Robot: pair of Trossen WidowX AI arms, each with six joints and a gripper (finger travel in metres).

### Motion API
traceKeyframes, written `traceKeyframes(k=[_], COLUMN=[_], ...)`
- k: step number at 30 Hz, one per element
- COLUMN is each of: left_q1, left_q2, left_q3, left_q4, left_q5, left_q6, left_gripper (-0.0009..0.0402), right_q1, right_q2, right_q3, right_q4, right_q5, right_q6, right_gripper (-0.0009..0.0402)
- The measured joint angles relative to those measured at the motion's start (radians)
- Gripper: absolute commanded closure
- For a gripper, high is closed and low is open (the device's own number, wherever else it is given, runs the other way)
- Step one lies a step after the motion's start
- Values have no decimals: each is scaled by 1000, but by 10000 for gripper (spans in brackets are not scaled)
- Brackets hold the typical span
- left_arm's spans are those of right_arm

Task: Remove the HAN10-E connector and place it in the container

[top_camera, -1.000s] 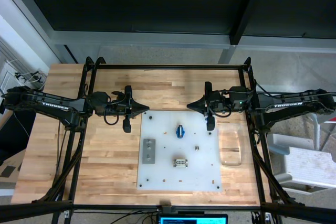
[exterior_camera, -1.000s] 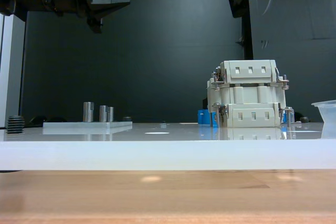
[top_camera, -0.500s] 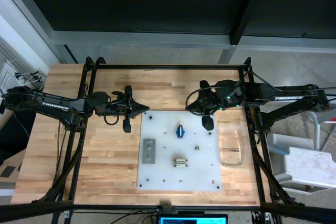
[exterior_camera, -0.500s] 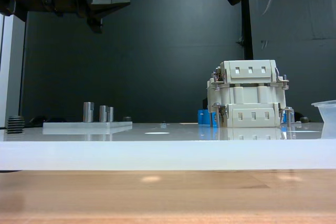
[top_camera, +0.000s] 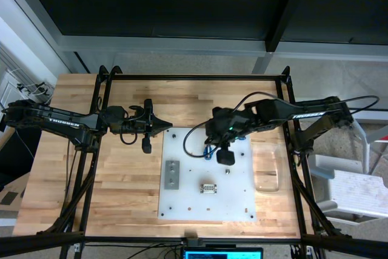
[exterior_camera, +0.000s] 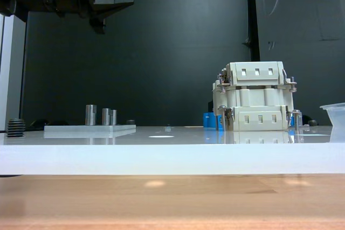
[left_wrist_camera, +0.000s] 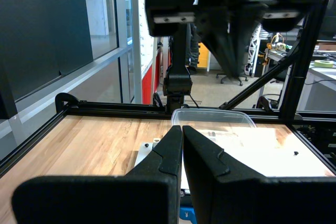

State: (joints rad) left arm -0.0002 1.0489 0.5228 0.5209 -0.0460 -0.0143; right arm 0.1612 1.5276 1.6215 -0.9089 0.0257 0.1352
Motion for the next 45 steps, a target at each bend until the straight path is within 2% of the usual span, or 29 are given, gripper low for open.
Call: traceKeyframes(k=[6, 19, 27, 35, 39, 45], left_q1=[0, 0, 0, 0, 0, 0], left_q2=[0, 0, 0, 0, 0, 0], left_q3=[0, 0, 0, 0, 0, 0], left_q4=[0, 0, 0, 0, 0, 0], left_q5=[0, 0, 0, 0, 0, 0], left_q6=[0, 0, 0, 0, 0, 0], left_gripper=[393, 393, 393, 393, 393, 393], right_q1=[39, 126, 163, 191, 204, 225], right_q2=[78, 180, 211, 274, 308, 351], right_q3=[56, 57, 59, 130, 161, 185], right_q4=[-37, -89, -145, -229, -260, -262], right_q5=[6, 8, 7, 9, 8, 8], right_q6=[68, 220, 226, 226, 226, 235], right_gripper=[393, 393, 393, 390, 359, 278])
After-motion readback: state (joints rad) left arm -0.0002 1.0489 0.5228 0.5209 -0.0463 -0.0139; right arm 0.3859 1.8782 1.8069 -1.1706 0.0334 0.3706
